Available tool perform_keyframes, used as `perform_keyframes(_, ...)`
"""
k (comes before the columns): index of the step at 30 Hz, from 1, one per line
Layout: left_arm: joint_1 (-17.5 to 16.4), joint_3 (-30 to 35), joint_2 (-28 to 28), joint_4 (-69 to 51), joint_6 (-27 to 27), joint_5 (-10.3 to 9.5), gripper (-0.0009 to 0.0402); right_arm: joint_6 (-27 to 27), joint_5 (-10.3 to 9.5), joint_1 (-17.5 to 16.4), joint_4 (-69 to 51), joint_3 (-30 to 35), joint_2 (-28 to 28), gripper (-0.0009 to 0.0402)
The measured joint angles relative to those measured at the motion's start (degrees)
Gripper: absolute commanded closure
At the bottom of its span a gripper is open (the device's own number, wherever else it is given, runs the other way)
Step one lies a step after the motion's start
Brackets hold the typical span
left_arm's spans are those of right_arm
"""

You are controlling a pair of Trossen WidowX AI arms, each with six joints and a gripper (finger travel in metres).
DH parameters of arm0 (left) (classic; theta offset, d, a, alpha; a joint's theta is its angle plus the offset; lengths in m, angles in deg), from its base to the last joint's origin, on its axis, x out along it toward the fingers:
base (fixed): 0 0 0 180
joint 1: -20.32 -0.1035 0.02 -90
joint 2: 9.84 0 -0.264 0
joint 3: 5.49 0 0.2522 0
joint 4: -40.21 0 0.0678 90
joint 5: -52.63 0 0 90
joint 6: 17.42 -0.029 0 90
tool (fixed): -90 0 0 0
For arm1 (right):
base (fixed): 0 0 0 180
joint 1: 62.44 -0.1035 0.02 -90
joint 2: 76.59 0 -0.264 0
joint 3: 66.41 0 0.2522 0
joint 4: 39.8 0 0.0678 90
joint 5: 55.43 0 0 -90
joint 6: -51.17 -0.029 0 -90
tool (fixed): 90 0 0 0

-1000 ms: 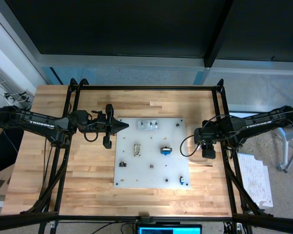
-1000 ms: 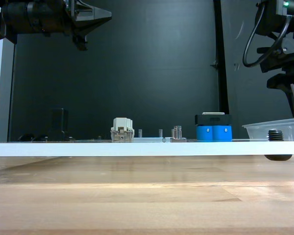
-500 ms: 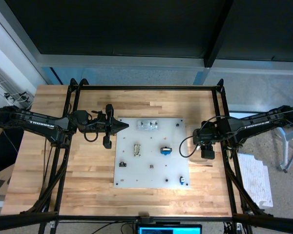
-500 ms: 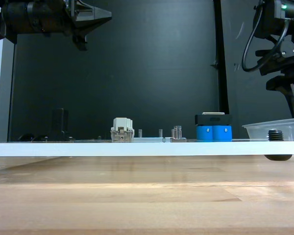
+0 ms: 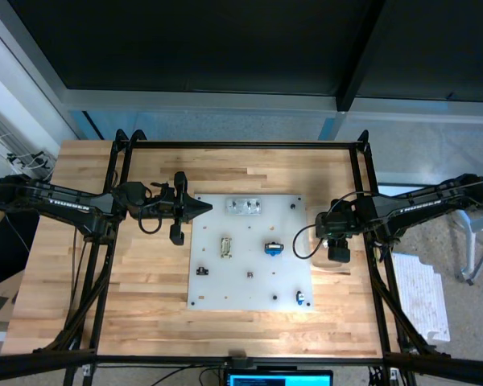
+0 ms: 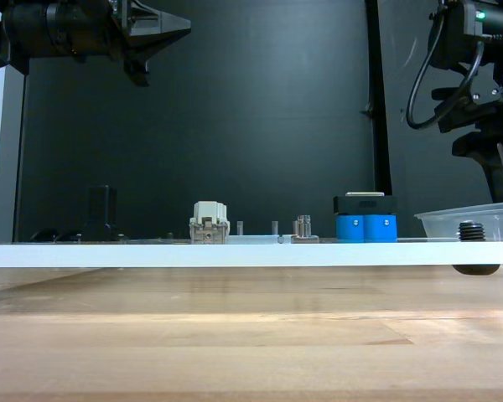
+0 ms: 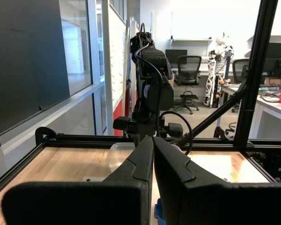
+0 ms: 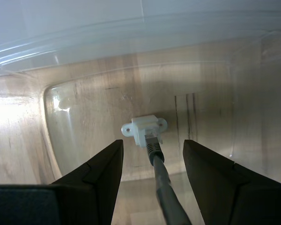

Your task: Pick the RJ45 connector and install on taskboard

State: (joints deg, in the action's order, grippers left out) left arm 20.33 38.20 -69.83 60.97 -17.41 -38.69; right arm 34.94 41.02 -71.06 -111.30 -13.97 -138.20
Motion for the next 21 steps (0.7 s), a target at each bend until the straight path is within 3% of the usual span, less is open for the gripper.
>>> perform_keyframes(21,0.0,0.0,0.0,0.0,0.02,0.0,0.0393,0.02,-0.04,-0.02,0.0,0.0,-0.07,0.0369)
